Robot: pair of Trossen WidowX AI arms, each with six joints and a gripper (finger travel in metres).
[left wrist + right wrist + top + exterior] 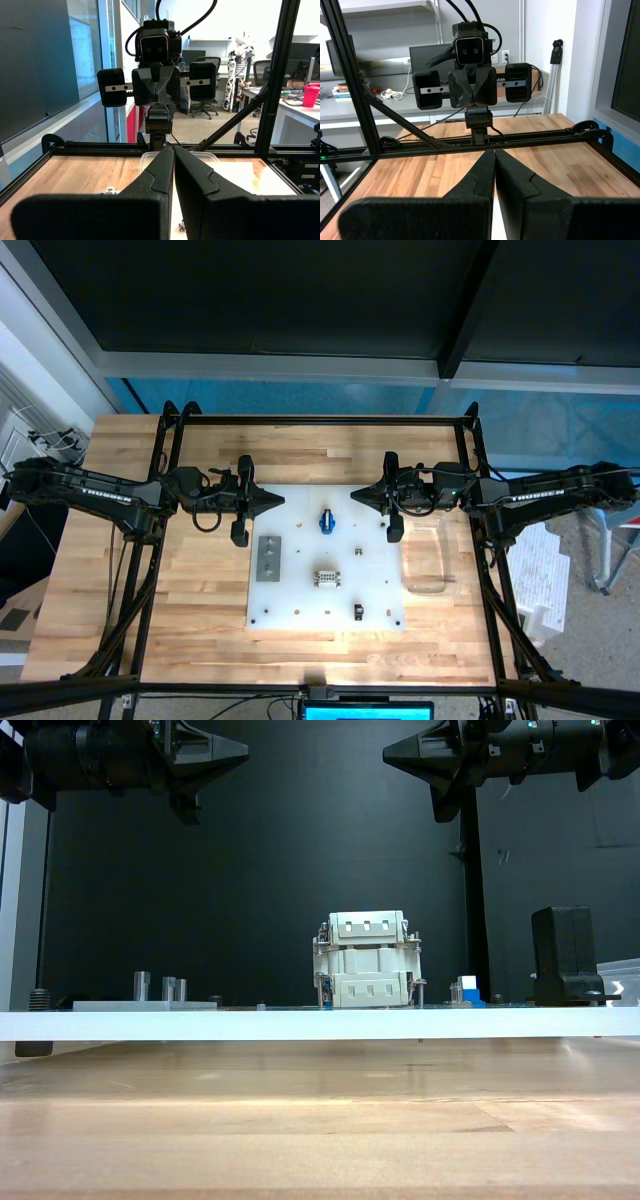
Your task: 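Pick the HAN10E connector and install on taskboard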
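One taskboard [290, 592] carries one HAN10E connector [327, 579] upright near its middle, one grey block [269, 558] toward its left edge and one blue part [327, 521] farther back, while above its far edge the left gripper [281, 500] and right gripper [354, 495] hang with fingers pressed together, holding nothing.

beige han10e connector [327, 579], white taskboard [300, 612], blue part [327, 521].
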